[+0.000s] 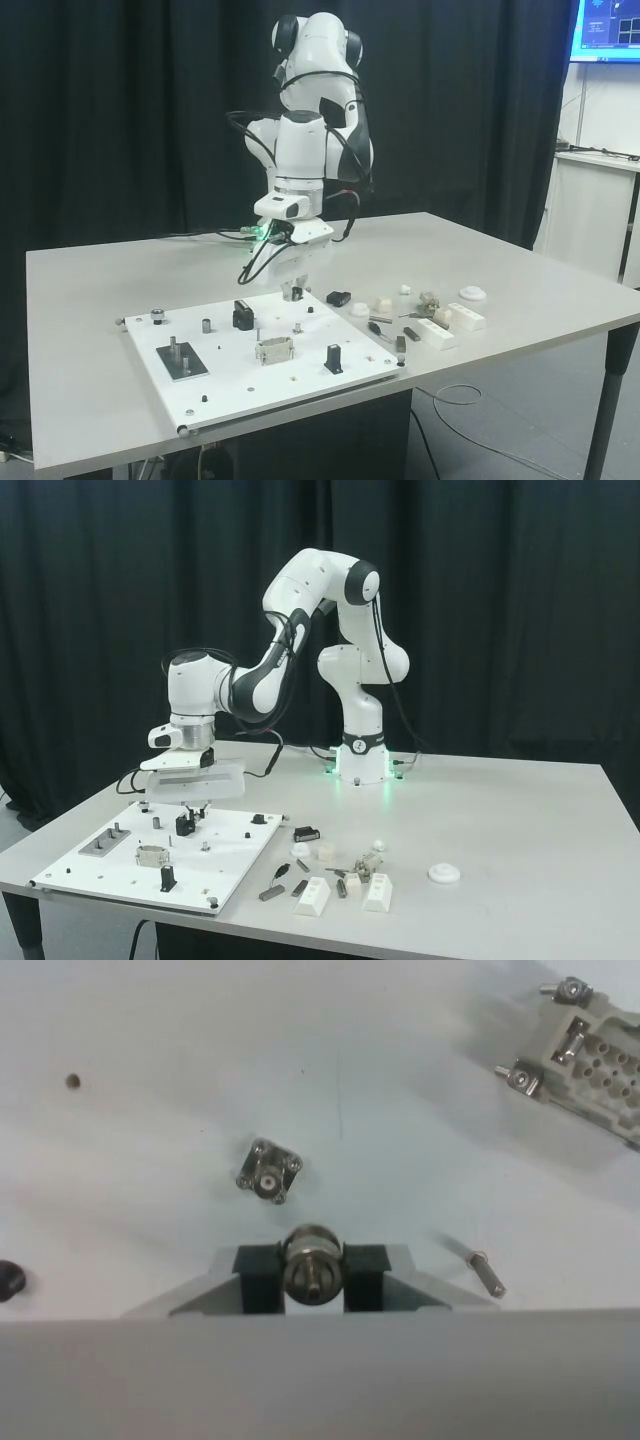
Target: Place BNC.
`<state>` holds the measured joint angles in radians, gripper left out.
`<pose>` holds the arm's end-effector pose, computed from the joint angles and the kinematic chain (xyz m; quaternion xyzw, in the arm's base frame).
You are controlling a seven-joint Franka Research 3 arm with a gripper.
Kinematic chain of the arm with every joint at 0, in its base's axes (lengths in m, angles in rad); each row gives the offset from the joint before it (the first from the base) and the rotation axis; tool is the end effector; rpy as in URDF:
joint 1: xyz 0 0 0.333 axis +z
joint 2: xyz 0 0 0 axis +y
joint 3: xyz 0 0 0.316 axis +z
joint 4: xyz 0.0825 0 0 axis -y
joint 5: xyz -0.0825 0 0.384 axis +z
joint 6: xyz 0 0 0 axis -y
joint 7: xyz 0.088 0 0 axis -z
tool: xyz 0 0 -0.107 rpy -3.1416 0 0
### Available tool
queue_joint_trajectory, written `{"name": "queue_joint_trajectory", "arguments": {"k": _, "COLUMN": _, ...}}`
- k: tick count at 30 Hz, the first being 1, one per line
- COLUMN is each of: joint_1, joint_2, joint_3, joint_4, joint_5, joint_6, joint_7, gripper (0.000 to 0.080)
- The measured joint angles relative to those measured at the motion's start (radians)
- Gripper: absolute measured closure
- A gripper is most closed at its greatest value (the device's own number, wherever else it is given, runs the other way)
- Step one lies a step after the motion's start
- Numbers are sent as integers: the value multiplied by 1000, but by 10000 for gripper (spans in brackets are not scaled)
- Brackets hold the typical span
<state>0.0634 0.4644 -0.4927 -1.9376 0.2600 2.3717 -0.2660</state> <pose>0.5745 -0.2432 0.2723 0.9885 -0.1493 0.0131 0.0203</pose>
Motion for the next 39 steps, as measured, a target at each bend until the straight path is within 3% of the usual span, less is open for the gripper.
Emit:
{"name": "queue_joint_trajectory", "arguments": {"k": 27, "joint_1": 6, "joint_2": 0, "joint_3": 0, "joint_4": 6, "joint_5": -1, "joint_6": 18, "joint_7": -17, "gripper": 680}}
{"name": "queue_joint_trajectory", "arguments": {"k": 39, "joint_1": 52, "joint_2": 0, "joint_3": 8, "joint_4": -2, "joint_5": 2, "joint_6": 2, "joint_7": 6, "gripper": 680}}
